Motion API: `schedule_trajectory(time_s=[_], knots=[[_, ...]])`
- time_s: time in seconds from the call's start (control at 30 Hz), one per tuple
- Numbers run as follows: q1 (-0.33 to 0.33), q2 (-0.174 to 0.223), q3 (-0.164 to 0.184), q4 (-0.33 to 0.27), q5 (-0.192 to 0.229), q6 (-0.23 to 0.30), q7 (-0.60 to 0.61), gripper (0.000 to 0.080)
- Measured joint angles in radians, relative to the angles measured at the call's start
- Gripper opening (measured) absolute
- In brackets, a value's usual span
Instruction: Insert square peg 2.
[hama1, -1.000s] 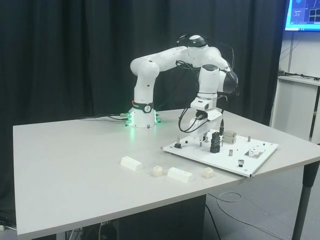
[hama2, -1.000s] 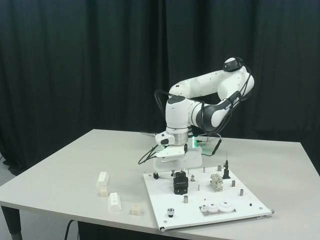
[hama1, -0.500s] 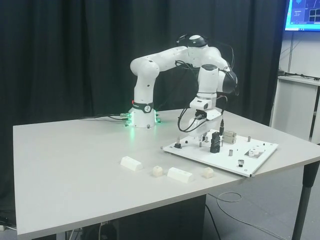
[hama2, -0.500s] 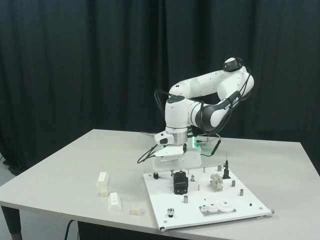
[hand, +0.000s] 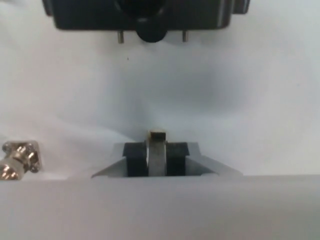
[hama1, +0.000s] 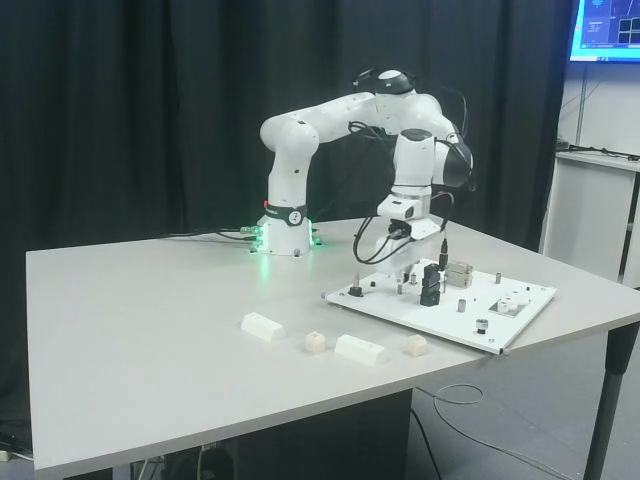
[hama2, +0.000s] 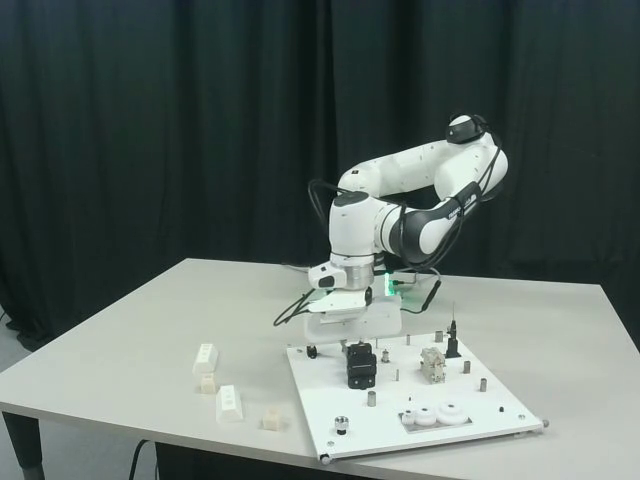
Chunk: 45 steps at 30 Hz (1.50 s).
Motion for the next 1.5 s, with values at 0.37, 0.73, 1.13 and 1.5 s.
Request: schedule_trajectory(time_s=[0.37,0.73,1.13,1.5], knots=[[0.018,0.000,0.001,-0.007,0.006,0.025,-0.002,0.0077],[0.041,0.000,0.003,-0.030,0.006,0.047,-0.007,0.0077],[0.064,-0.006,0.004,-0.048,0.007,0.063,-0.007,0.0077],[0.073,-0.007,0.004,-0.056,0.013,0.074,-0.007,0.0077]])
